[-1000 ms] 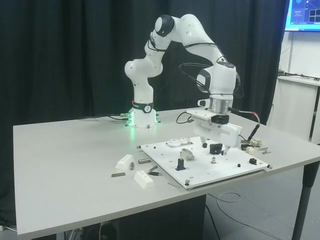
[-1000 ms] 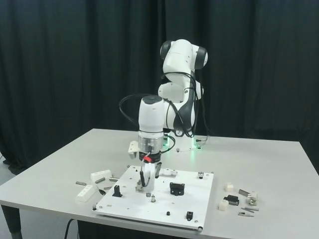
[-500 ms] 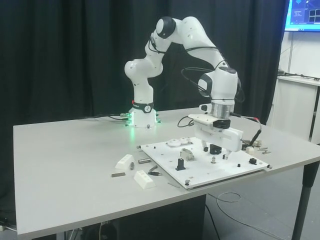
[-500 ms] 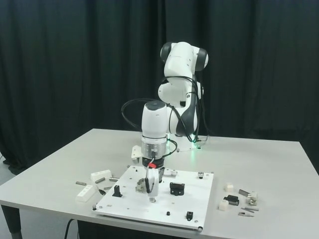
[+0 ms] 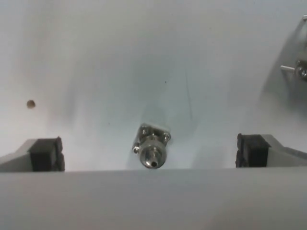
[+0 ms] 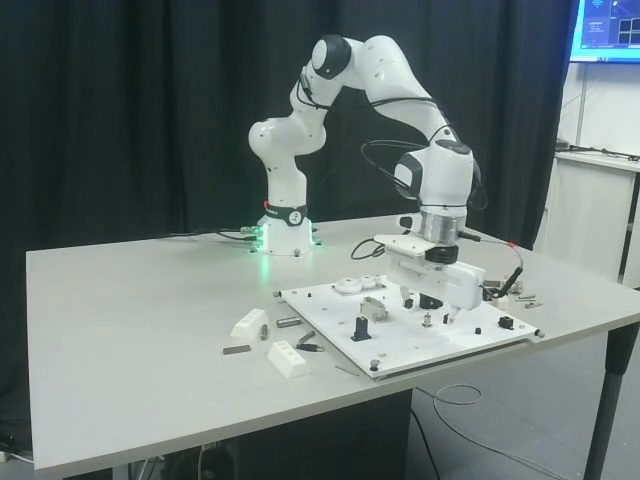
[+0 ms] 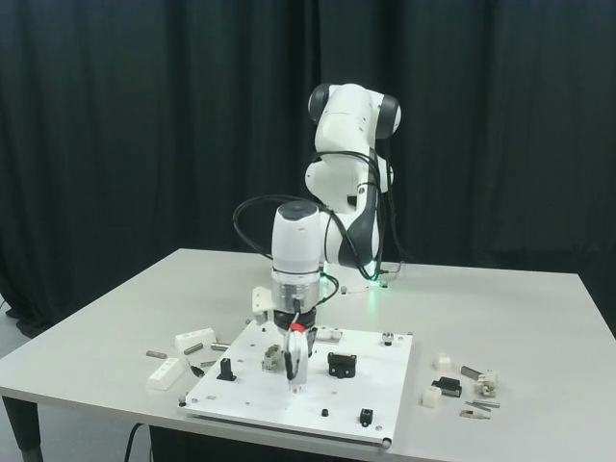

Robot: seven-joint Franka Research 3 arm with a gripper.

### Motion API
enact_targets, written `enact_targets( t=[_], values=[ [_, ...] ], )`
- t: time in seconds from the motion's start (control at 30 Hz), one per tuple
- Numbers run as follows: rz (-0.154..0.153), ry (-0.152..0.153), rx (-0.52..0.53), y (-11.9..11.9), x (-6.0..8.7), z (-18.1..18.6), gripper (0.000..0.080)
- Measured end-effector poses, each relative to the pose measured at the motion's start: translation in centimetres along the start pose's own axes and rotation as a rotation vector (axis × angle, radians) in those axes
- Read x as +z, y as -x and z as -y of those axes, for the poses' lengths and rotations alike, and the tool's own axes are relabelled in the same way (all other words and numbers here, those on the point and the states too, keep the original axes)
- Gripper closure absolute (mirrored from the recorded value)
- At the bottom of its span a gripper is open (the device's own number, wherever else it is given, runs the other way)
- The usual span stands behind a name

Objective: Remove BNC.

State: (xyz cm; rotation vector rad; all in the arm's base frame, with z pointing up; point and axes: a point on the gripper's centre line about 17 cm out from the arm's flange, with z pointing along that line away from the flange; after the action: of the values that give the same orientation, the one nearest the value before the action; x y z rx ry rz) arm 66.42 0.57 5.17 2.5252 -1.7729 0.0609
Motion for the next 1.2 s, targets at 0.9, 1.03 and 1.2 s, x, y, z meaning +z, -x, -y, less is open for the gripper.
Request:
enact_targets(
  t=[0.9,1.03,1.2],
  values=[
    [0.023,0.015,-0.050,0.5,1.7,-0.5,0.0450],
    [0.029,0.000,-0.031,0.5,1.8,-0.1,0.0624],
    [0.036,-0.003,-0.007,0.5,1.8,-0.1,0.0624]
  ],
)
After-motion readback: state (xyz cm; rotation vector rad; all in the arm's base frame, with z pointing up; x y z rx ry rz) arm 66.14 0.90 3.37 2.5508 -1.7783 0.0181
